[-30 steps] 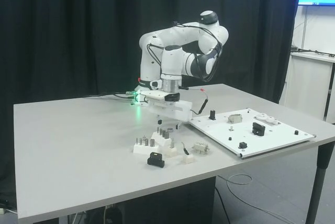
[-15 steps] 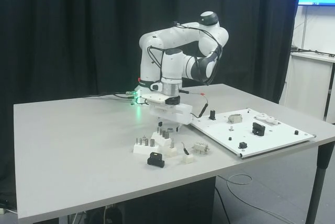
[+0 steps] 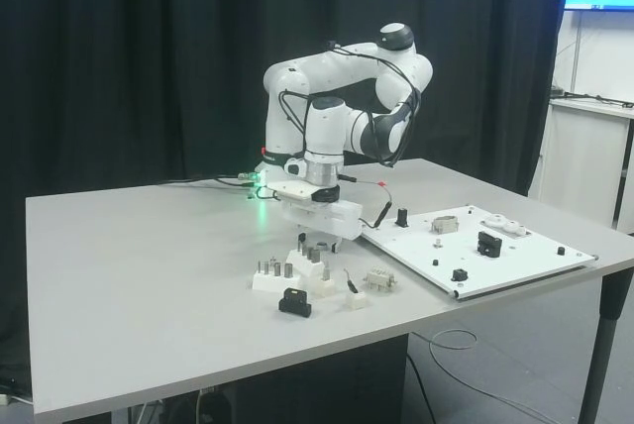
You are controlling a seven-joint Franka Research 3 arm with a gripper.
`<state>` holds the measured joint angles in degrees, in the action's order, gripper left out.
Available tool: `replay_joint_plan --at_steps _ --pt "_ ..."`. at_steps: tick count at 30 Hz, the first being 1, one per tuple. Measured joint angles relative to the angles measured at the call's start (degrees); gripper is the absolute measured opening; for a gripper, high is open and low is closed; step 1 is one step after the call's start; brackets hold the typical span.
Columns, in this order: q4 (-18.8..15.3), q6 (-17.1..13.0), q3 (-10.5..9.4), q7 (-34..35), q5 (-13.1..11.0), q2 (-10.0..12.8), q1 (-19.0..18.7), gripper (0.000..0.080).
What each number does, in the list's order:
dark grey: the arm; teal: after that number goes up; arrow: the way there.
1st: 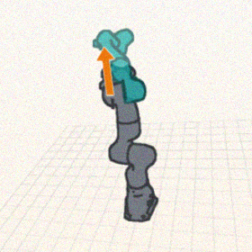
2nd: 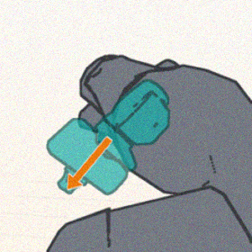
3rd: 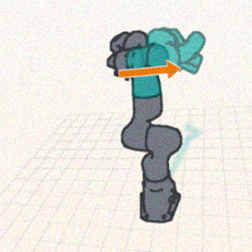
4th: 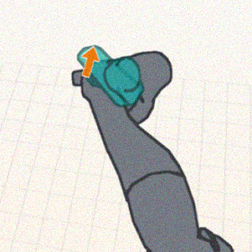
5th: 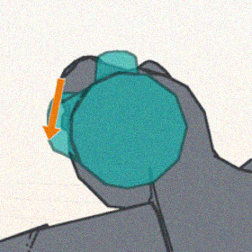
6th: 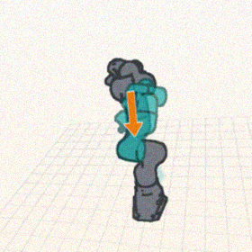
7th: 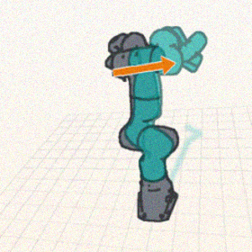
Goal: Pick bolt 4.
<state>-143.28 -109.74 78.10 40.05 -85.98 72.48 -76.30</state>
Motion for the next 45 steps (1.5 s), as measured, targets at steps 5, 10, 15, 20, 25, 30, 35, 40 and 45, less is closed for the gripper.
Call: replay_joint_plan --at_steps 5,10,15,20,25,30,35,40,45 --pt "0.0 0.0 0.01 -0.2 0.0 0.0 -0.1 0.0800" --pt "-0.1 0.1 0.01 -0.2 0.2 0.0 -0.2 0.0686" --pt "-0.2 0.6 0.00 -0.2 0.2 0.0 -0.2 0.0516" --pt "-0.2 0.9 0.01 -0.2 0.2 0.0 -0.2 0.0318" --pt "-0.2 0.9 0.03 -0.2 0.1 0.0 -0.2 0.0237" --pt "-0.1 0.9 0.26 -0.2 0.1 0.0 -0.2 0.0237" --pt "0.2 0.9 1.49 -0.2 0.1 0.0 -0.4 0.0232" --pt "0.2 1.0 3.37 0.0 0.3 0.0 -0.9 0.0232" --pt "0.4 1.2 5.35 0.3 1.3 0.0 -1.5 0.0232"
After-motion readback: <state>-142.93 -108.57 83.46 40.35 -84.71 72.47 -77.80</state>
